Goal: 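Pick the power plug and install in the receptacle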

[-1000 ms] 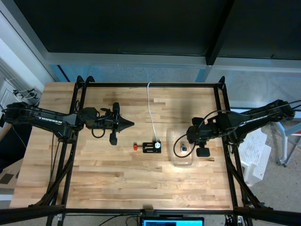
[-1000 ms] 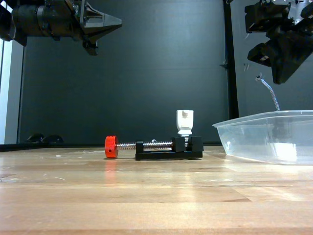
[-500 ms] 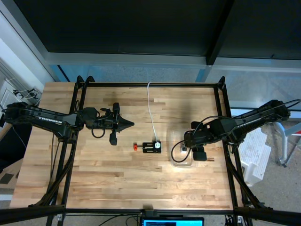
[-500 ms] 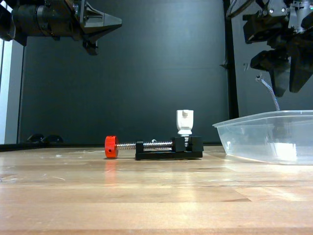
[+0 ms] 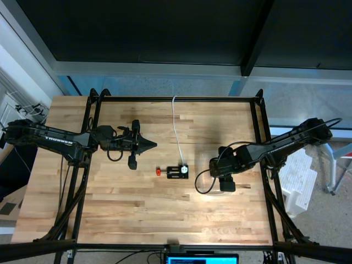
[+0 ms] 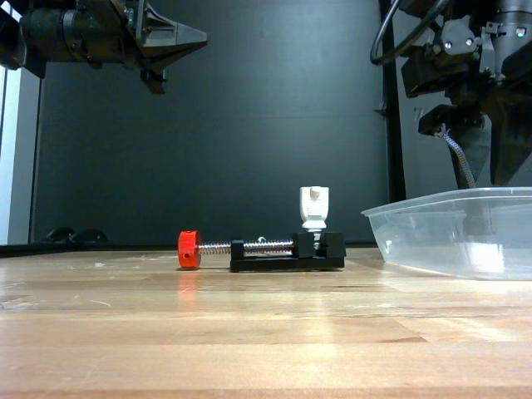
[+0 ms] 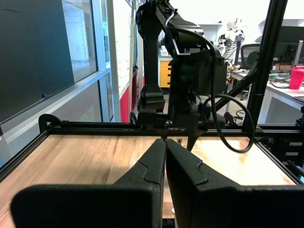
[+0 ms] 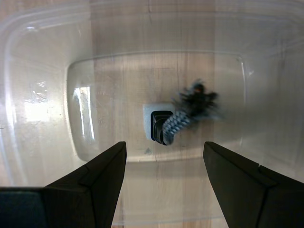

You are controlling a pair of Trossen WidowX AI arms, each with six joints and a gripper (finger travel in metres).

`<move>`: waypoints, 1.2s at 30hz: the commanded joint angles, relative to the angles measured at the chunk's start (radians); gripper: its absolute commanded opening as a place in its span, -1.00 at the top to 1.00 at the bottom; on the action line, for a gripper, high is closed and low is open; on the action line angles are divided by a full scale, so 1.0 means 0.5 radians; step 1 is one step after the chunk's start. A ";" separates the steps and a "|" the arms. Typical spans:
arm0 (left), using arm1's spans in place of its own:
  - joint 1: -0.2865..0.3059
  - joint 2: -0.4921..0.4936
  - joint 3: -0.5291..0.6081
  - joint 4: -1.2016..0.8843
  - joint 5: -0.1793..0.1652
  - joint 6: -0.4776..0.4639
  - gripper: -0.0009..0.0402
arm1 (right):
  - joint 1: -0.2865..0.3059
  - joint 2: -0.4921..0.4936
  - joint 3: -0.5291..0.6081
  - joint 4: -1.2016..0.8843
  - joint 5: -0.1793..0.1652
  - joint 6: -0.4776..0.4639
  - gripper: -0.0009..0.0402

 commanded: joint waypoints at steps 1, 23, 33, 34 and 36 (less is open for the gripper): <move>0.000 0.000 0.000 0.001 0.001 0.001 0.96 | 0.000 0.039 -0.018 0.048 0.019 -0.002 -0.16; 0.001 0.000 0.000 0.001 0.001 0.001 0.96 | 0.000 0.107 -0.099 0.197 0.019 -0.002 -0.15; 0.000 0.000 0.000 0.001 0.000 0.000 0.96 | 0.000 0.107 -0.134 0.246 0.020 0.000 -0.13; 0.001 0.000 0.000 0.001 0.001 0.000 0.96 | -0.001 0.107 -0.139 0.253 0.020 0.000 -0.11; 0.000 0.000 0.000 0.001 0.001 0.001 0.96 | -0.001 0.107 -0.149 0.264 0.020 0.000 -0.07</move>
